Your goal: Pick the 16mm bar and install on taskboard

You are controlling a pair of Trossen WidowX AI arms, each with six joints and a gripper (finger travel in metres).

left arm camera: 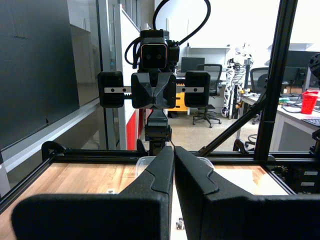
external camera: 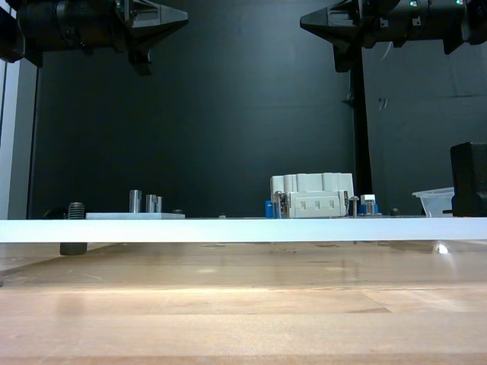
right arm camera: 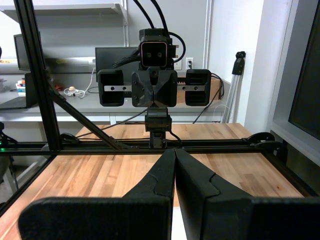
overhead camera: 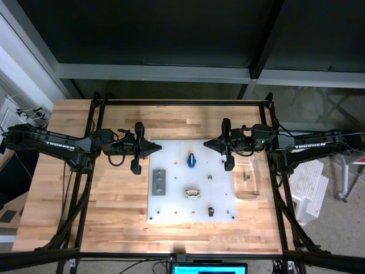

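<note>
Claws first: left gripper and right gripper face each other over the taskboard's far edge. I see the 16mm bar as a tiny grey stub lying loose in the clear tray beside the board. Low view: both hang high. Wrist views: each pinched tight, empty.

We hold our left arm and right arm stretched level, reaching inward from the left and right edges of the high view. Our left gripper sits left of centre and our right gripper right of centre, tips facing each other, well apart. In the low view both hang in the upper corners. Each gripper's fingers are pressed flat together.
</note>
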